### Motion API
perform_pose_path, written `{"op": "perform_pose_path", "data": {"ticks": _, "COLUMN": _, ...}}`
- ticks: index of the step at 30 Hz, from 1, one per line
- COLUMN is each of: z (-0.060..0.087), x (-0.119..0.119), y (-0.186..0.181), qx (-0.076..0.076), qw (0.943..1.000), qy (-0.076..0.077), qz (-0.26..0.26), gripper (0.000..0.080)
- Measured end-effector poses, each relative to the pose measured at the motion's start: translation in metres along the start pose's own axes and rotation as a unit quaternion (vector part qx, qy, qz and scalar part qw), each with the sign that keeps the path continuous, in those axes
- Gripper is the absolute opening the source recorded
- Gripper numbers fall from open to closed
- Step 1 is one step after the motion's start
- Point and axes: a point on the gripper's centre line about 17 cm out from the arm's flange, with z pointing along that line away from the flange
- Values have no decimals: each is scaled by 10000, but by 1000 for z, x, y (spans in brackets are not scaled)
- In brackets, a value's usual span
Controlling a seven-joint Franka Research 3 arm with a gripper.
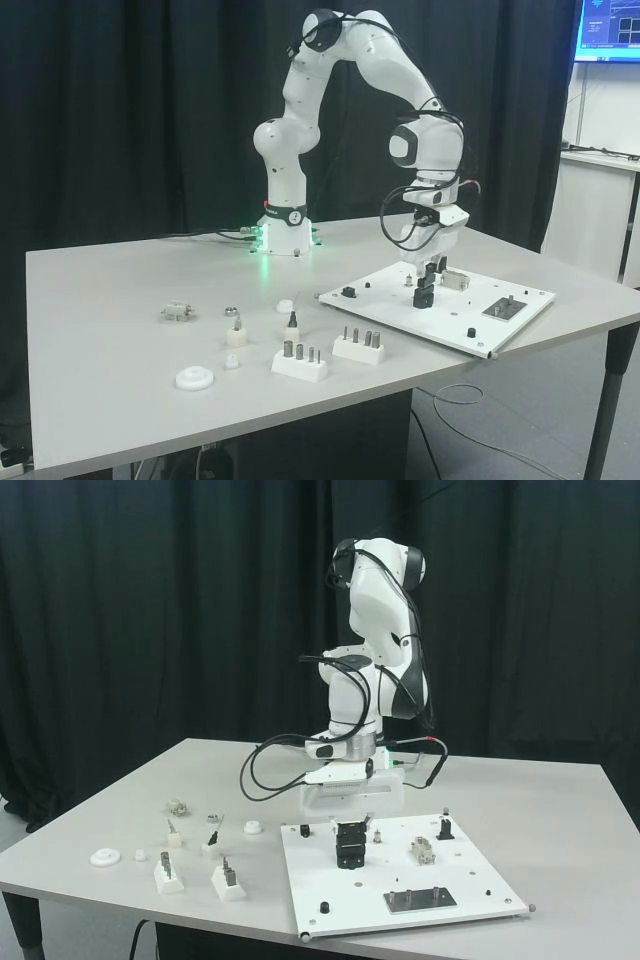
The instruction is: Insert D-SUB.
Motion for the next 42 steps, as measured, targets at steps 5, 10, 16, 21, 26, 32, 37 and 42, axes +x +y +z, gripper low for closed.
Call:
{"op": "perform_pose_path", "data": {"ticks": 5, "z": 0, "x": -1, "y": 2, "qx": -1, "qw": 10000, "qy": -3, "qz": -3, "gripper": 383}}
{"op": "perform_pose_path", "data": {"ticks": 10, "z": 0, "x": -2, "y": 3, "qx": -1, "qw": 10000, "qy": -8, "qz": -7, "gripper": 383}}
{"op": "perform_pose_path", "data": {"ticks": 16, "z": 0, "x": -3, "y": 3, "qx": 6, "qw": 10000, "qy": -26, "qz": -9, "gripper": 383}}
{"op": "perform_pose_path", "data": {"ticks": 21, "z": 0, "x": -4, "y": 3, "qx": 7, "qw": 10000, "qy": -28, "qz": -13, "gripper": 383}}
{"op": "perform_pose_path", "data": {"ticks": 26, "z": 0, "x": -4, "y": 3, "qx": -3, "qw": 10000, "qy": -4, "qz": -11, "gripper": 383}}
{"op": "perform_pose_path", "data": {"ticks": 32, "z": 0, "x": -2, "y": 5, "qx": -28, "qw": 10000, "qy": 61, "qz": -4, "gripper": 383}}
{"op": "perform_pose_path", "data": {"ticks": 37, "z": 0, "x": -1, "y": 6, "qx": -46, "qw": 9999, "qy": 98, "qz": -1, "gripper": 383}}
{"op": "perform_pose_path", "data": {"ticks": 42, "z": 0, "x": -1, "y": 6, "qx": -51, "qw": 9999, "qy": 113, "qz": 1, "gripper": 383}}
